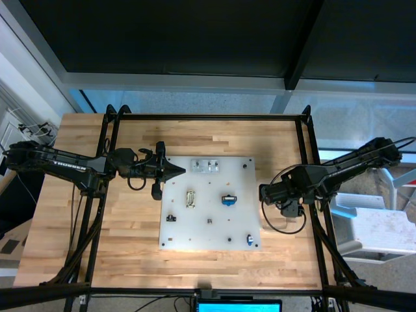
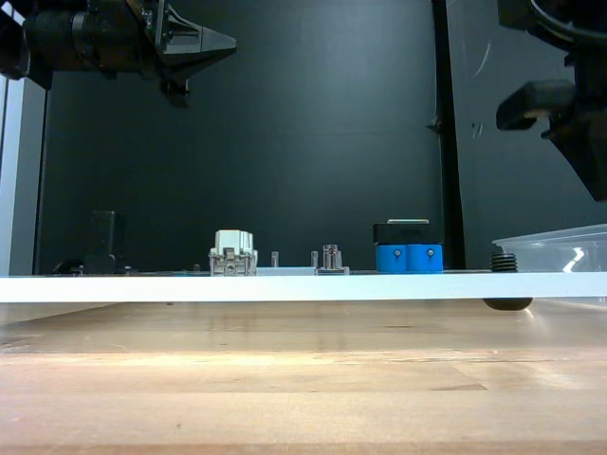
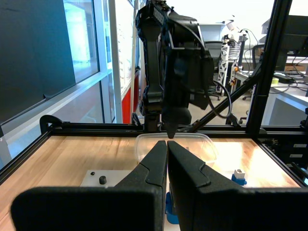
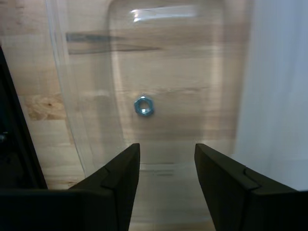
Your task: Pick the M12 fastener and fasten on the M12 threads
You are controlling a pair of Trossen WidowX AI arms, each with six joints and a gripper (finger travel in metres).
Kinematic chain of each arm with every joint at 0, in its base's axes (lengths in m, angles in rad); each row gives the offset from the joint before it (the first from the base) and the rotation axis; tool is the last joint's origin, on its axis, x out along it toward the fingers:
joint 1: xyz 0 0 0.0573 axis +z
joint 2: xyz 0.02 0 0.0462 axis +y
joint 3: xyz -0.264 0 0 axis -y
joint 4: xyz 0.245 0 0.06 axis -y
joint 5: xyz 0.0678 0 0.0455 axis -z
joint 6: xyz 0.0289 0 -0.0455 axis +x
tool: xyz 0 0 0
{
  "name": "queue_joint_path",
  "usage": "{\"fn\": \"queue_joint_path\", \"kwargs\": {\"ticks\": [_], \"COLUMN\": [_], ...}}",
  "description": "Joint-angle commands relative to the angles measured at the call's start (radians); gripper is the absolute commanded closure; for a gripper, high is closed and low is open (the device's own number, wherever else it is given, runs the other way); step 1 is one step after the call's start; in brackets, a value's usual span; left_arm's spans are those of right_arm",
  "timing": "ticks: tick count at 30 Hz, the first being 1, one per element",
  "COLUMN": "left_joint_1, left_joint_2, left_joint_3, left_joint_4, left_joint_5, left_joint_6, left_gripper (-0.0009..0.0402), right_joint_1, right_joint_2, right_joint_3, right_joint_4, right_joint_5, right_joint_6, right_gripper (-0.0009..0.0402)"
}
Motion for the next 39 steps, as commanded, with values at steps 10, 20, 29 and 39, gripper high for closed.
{"fn": "queue_joint_path", "kwargs": {"ticks": [10,20,29,39], "left_joint_1": [0.000,0.000,0.000,0.000], "left_joint_2": [0.000,0.000,0.000,0.000], "left_joint_3": [0.000,0.000,0.000,0.000], "left_joint_4": [0.000,0.000,0.000,0.000], "left_joint_5": [0.000,0.000,0.000,0.000], "left_joint_6": [0.000,0.000,0.000,0.000], "left_gripper": [0.0393,0.0393,0.0393,0.0393], "right_joint_1": [0.008,0.014,0.016,0.017], "right_joint_2": [0.020,0.049,0.061,0.061], "right_joint_3": [-0.109,-0.195,-0.224,-0.253], "right_joint_4": [0.126,0.228,0.263,0.283], "right_joint_5": [-0.004,-0.006,-0.012,-0.031], "right_joint_6": [0.002,-0.016,-0.016,-0.014], "right_gripper": [0.0193,0.0177,0.0178,0.0177]}}
